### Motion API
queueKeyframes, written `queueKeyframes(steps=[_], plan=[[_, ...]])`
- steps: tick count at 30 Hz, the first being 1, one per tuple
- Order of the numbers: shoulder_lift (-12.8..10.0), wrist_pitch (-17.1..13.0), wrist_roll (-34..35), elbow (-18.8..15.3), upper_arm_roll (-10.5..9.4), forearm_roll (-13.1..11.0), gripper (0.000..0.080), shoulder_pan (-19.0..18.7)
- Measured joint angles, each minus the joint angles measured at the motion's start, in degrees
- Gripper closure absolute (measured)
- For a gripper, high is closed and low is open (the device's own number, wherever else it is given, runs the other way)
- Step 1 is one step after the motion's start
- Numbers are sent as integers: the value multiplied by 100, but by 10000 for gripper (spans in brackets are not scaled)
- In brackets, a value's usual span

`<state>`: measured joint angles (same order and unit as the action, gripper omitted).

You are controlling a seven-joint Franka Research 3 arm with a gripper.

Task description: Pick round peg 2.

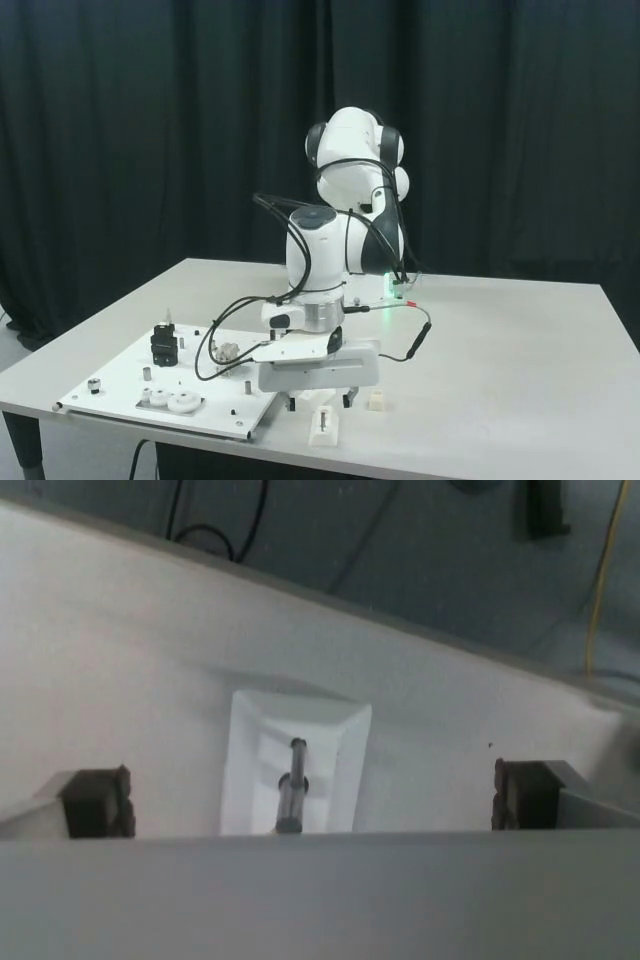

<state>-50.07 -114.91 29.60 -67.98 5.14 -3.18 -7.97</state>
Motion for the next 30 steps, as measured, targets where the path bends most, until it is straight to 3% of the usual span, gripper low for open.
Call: queueKeyframes(steps=[10,30], plan=[[-122,286,-22,114,12,0,3,4],[-377,366,-22,112,12,0,3,1]])
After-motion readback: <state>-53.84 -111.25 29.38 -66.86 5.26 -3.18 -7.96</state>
